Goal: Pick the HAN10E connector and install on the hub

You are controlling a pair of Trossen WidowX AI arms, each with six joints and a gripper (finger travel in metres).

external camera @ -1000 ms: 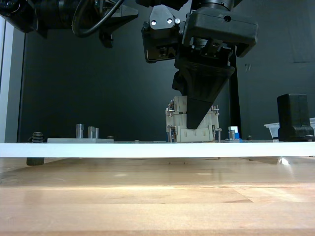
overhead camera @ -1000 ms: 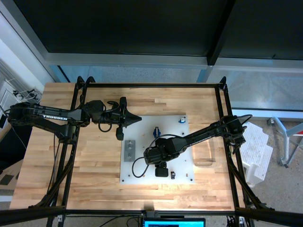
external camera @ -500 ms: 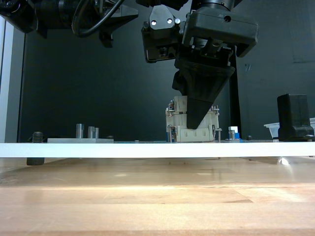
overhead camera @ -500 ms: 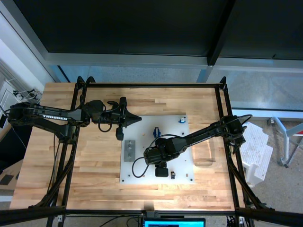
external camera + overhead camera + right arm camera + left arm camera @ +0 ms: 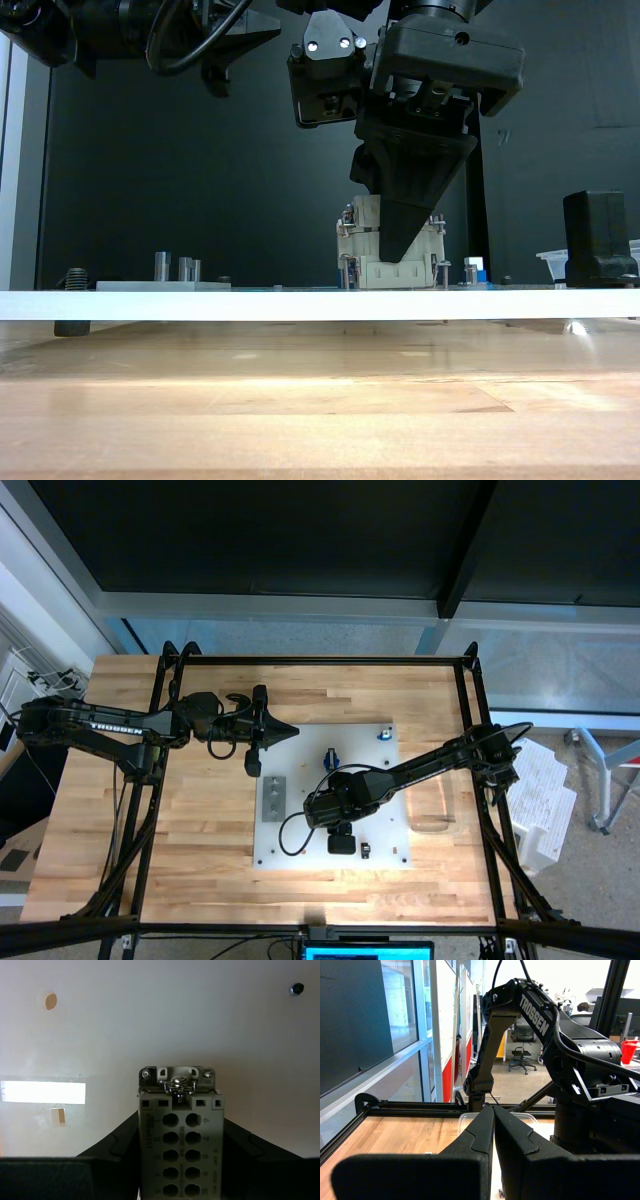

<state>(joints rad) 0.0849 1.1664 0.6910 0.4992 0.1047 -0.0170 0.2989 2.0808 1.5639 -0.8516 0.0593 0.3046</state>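
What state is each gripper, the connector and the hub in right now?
Left gripper: shut, empty, parked above the table's far left.
Right gripper: shut on the HAN10E connector, low over the white board.
HAN10E connector: gripped, sitting atop the hub; full seating unclear.
Hub: standing on the white board, under the connector.

Even bright light, dark silhouettes in low view, glare strip on white board (image 5: 150,1020)
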